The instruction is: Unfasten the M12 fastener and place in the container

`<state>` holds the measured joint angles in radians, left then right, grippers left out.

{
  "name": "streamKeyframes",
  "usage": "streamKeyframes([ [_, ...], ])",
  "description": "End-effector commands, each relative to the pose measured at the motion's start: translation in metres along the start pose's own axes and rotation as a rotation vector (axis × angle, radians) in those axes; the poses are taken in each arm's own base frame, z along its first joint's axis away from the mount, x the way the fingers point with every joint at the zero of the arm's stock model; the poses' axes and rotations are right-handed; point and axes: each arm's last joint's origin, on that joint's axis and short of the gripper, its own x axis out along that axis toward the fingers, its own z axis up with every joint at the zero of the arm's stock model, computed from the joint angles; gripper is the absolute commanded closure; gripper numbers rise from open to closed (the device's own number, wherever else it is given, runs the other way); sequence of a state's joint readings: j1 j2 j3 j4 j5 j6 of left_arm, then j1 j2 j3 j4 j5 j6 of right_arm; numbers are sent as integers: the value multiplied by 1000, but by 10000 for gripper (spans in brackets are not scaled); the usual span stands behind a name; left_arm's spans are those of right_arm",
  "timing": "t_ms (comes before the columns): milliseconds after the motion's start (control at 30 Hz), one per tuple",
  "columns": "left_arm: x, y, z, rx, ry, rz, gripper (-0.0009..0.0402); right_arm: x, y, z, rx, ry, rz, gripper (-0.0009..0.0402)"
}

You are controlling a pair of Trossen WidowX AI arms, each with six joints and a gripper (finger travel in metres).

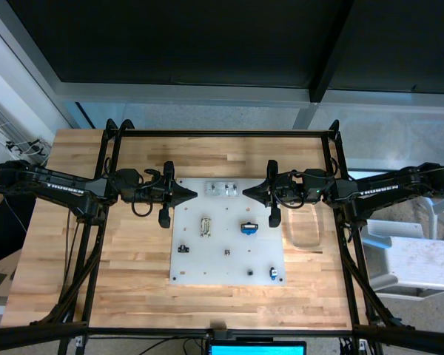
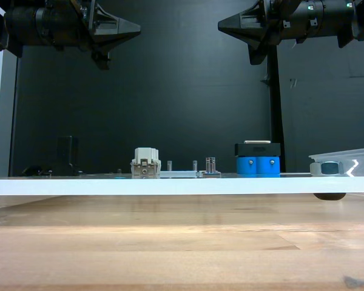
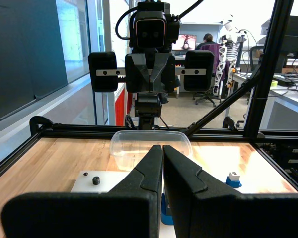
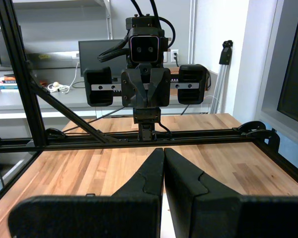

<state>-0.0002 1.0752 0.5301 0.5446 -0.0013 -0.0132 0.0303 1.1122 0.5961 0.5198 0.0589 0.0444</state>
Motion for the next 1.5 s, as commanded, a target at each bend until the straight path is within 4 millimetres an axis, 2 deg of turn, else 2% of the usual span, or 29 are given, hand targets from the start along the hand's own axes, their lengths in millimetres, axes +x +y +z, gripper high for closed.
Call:
streamKeyframes([
  [33, 0, 0, 0, 0, 0, 0, 393, 0, 0, 0, 0, 0, 0, 393],
  [1333, 0, 0, 0, 0, 0, 0, 393, 0, 0, 0, 0, -1, 0, 393],
  [1500, 0, 0, 0, 0, 0, -1, 393, 3, 4, 10, 50, 36, 9, 394],
])
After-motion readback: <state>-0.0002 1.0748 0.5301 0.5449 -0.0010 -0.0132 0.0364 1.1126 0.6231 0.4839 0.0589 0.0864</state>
